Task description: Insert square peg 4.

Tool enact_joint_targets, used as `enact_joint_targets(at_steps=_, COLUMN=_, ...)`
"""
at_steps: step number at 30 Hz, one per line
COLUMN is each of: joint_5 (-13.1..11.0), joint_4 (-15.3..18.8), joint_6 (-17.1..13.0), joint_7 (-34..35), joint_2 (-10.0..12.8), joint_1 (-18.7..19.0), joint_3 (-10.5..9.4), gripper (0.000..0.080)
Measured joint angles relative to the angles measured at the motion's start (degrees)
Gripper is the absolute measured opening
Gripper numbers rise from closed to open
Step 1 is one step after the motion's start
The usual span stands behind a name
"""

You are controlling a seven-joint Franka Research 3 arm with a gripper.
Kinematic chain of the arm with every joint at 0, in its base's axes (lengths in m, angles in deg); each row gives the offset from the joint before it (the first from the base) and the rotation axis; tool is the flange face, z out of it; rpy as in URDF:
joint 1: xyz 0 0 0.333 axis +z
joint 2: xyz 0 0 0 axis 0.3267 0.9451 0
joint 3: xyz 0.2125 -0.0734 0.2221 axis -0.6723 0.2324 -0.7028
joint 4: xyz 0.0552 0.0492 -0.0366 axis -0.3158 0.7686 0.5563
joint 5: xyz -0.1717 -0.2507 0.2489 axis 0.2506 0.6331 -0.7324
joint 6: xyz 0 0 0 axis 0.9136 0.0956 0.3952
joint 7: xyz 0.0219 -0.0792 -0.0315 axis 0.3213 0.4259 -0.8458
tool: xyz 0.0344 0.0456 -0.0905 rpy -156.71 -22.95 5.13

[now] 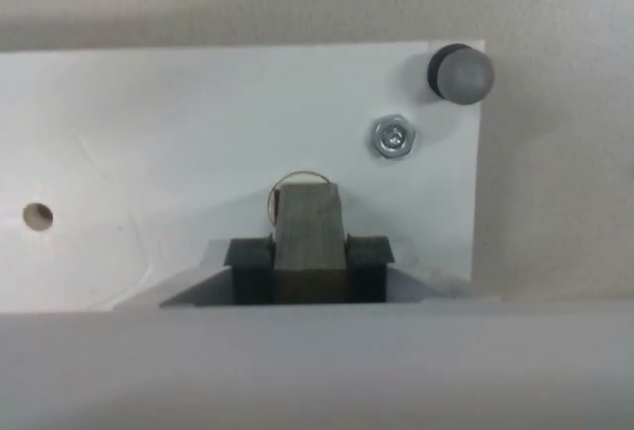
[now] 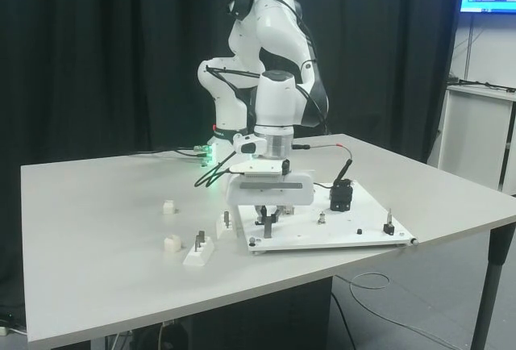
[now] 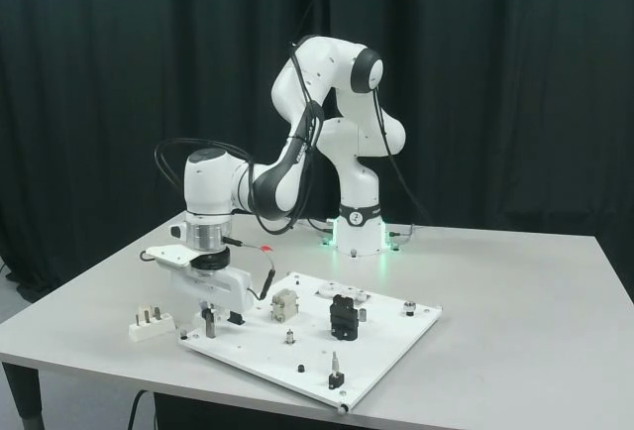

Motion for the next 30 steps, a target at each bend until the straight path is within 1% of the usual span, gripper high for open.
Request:
enact_joint_targets(at_steps=10, joint_5=-0.1, joint_4=0.4, joint_6=-0.5, joint_7=0.4, joint_2=-0.1, joint_1=0.0, joint_3=-0.12, gripper=0.015)
enact_joint_targets(at_steps=18, joint_5=0.1, joint_4=1.0, joint_6=-0.2, joint_7=-0.6, joint_2=-0.6, joint_1=0.1, joint_3=-0.12, gripper=0.015)
enact_joint_targets(at_steps=30, joint_5=0.1, joint_4=1.1, joint_6=0.4, joint_7=-1.6, joint_2=-0.6, joint_1=0.1, joint_3=-0.1, gripper=0.015)
